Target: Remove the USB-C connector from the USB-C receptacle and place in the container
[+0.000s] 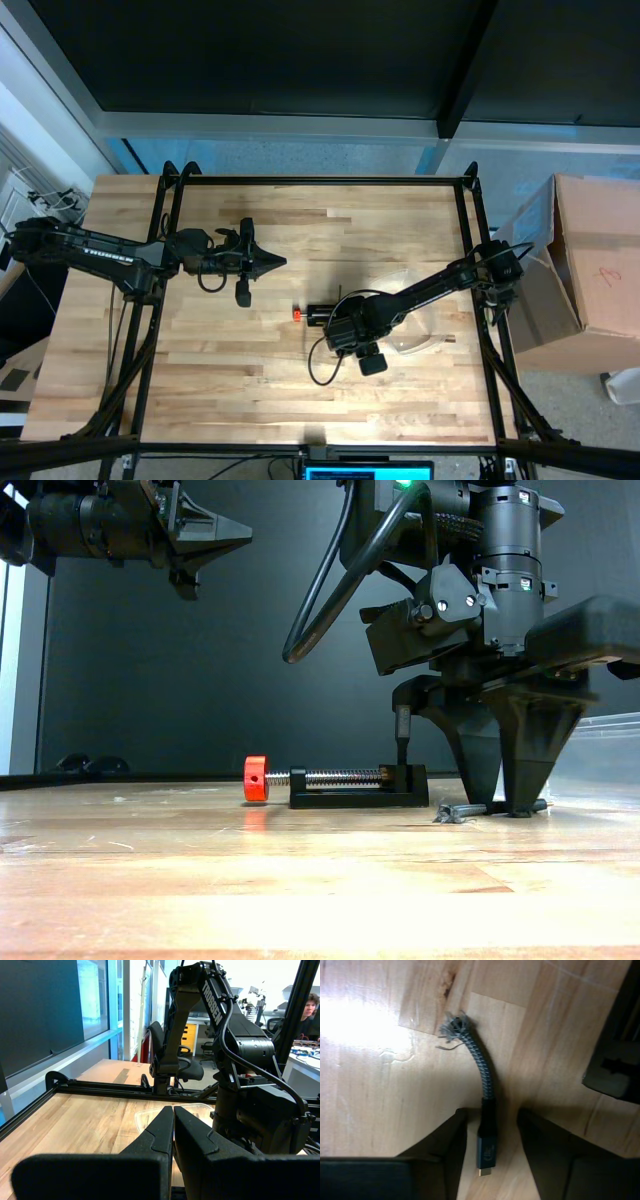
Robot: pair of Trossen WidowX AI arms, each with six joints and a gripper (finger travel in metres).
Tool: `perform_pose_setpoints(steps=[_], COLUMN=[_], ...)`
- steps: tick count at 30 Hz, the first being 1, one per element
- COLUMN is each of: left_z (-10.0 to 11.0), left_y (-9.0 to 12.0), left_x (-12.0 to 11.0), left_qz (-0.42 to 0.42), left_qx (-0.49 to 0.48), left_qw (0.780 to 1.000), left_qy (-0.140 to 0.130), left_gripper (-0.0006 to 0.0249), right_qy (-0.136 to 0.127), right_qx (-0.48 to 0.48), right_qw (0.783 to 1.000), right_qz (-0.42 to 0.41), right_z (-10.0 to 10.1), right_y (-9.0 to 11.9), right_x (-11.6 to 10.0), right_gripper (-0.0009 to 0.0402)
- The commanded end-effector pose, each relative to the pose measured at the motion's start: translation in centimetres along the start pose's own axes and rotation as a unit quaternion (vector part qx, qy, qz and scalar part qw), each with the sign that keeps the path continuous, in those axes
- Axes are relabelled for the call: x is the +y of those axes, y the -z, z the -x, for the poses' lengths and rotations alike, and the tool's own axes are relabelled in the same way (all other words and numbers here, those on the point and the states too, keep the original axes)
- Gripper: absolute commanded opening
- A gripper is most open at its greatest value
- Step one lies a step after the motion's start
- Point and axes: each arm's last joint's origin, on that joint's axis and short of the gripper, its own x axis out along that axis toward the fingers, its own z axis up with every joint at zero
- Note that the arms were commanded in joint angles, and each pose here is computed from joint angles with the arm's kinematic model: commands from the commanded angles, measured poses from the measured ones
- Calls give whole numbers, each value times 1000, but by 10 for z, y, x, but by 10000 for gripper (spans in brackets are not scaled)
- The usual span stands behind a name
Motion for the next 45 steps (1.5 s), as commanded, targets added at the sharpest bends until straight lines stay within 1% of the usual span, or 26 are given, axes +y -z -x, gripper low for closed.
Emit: perform_pose_setpoints(steps=[1,6,8,11,16,18,25,29,35,41,45], left_z=[0,0,0,0,0,0,0,0,0,0,0], left_y=[0,0,0,0,0,0,0,0,0,0,0], left_x=[0,0,0,0,0,0,0,0,0,0,0], left_qz=[0,0,0,0,0,0,0,0,0,0,0], left_qx=[0,0,0,0,0,0,0,0,0,0,0], left_qw=[1000,1000,1000,1000,1000,1000,1000,1000,1000,1000,1000], left_qy=[0,0,0,0,0,0,0,0,0,0,0], left_gripper=[0,0,0,0,0,0,0,0,0,0,0], right_qy=[3,2,2,2,1,0,-1,3,-2,-5,-8], right_qx=[6,3,0,-5,-20,-30,-81,-73,-44,-66,-80], right_qw=[1000,1000,1000,1000,1000,1000,997,997,999,995,991], right_qz=[-2,0,0,-2,-6,-7,-12,-9,-29,-74,-109], right_z=[-2,0,2,5,15,22,58,68,78,101,115], right_y=[1,1,1,1,0,-3,-17,-19,-6,13,31], right_x=[0,1,1,1,1,1,0,0,-2,-6,-10], right_gripper=[87,17,-4,8,-2,1,0,0,0,0,0])
